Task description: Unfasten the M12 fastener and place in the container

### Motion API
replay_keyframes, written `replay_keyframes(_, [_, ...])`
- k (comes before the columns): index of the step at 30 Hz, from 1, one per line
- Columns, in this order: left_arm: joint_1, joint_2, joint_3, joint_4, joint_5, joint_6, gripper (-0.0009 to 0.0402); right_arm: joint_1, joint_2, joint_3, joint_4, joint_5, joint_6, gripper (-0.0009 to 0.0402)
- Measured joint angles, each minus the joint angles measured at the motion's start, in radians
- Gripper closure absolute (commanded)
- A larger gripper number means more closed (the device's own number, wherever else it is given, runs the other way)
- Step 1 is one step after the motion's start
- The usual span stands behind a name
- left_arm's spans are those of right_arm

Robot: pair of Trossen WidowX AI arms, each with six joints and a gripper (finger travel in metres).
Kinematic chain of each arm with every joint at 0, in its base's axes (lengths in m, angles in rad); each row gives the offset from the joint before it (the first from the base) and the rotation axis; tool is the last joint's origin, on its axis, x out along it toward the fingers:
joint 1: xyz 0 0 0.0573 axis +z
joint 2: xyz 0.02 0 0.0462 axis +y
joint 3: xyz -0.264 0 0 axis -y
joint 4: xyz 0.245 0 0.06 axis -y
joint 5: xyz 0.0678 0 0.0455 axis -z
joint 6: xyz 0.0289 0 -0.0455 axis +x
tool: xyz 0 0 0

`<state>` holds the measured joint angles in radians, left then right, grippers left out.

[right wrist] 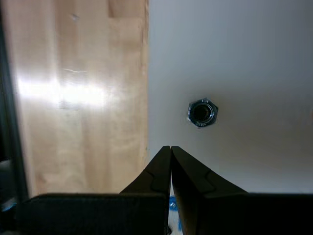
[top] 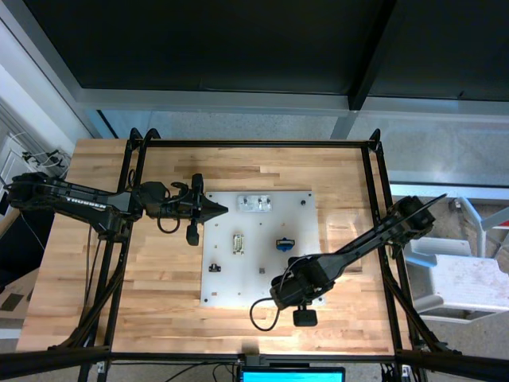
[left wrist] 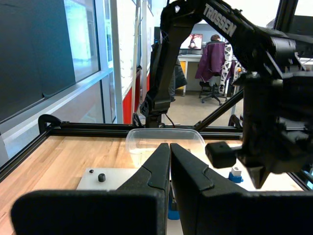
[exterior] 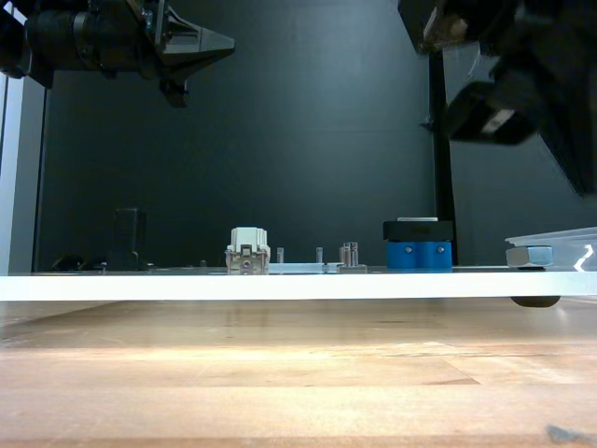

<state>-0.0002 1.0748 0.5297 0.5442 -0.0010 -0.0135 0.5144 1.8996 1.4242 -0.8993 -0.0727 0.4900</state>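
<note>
**Surroundings: Daylit Workshop Bay**

A wooden table (top: 159, 270) is sitting inside a black rail frame (top: 254, 144). A dark panel (top: 207, 40) is backing the far side, with grey floor (top: 262, 126) showing between. Tall windows (left wrist: 83, 39) are admitting daylight. Further off, an office chair (left wrist: 211, 68) draped in purple is standing before a lit monitor (left wrist: 194, 41). Glare is falling across the wood.

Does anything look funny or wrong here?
One thing: the right end effector, above the white board, is shut on nothing, and the silver nut sits apart from its tips. The left end effector hangs shut, high by the board's left edge.
</note>
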Motion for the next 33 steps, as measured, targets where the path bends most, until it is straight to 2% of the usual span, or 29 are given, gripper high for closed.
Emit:
replay_keyframes(14, [0.0,0.0,0.0,0.0,0.0,0.0,0.0393,-0.011,0.054,-0.009,0.055,0.005,-0.002,0.0393])
replay_keyframes(16, [0.0,0.0,0.0,0.0,0.0,0.0,0.0393,-0.011,0.055,-0.009,0.053,0.019,-0.002,0.0393])
replay_keyframes(18, [0.0,0.0,0.0,0.0,0.0,0.0,0.0393,-0.01,0.053,-0.009,0.036,0.06,0.002,0.0393])
replay_keyframes(21, [0.0,0.0,0.0,0.0,0.0,0.0,0.0393,-0.011,0.045,-0.003,-0.043,0.208,0.022,0.0393])
replay_keyframes(22, [0.0,0.0,0.0,0.0,0.0,0.0,0.0393,-0.012,0.041,0.003,-0.064,0.245,0.024,0.0393])
replay_keyframes(23, [0.0,0.0,0.0,0.0,0.0,0.0,0.0393,-0.013,0.037,0.009,-0.082,0.27,0.025,0.0393])
replay_keyframes(24, [0.0,0.0,0.0,0.0,0.0,0.0,0.0393,-0.013,0.033,0.013,-0.091,0.278,0.026,0.0393])
replay_keyframes(30, [0.0,0.0,0.0,0.0,0.0,0.0,0.0393,-0.01,0.014,0.024,-0.095,0.249,0.028,0.0393])
replay_keyframes(33, [0.0,0.0,0.0,0.0,0.0,0.0,0.0393,-0.013,0.005,0.035,-0.095,0.189,0.036,0.0393])
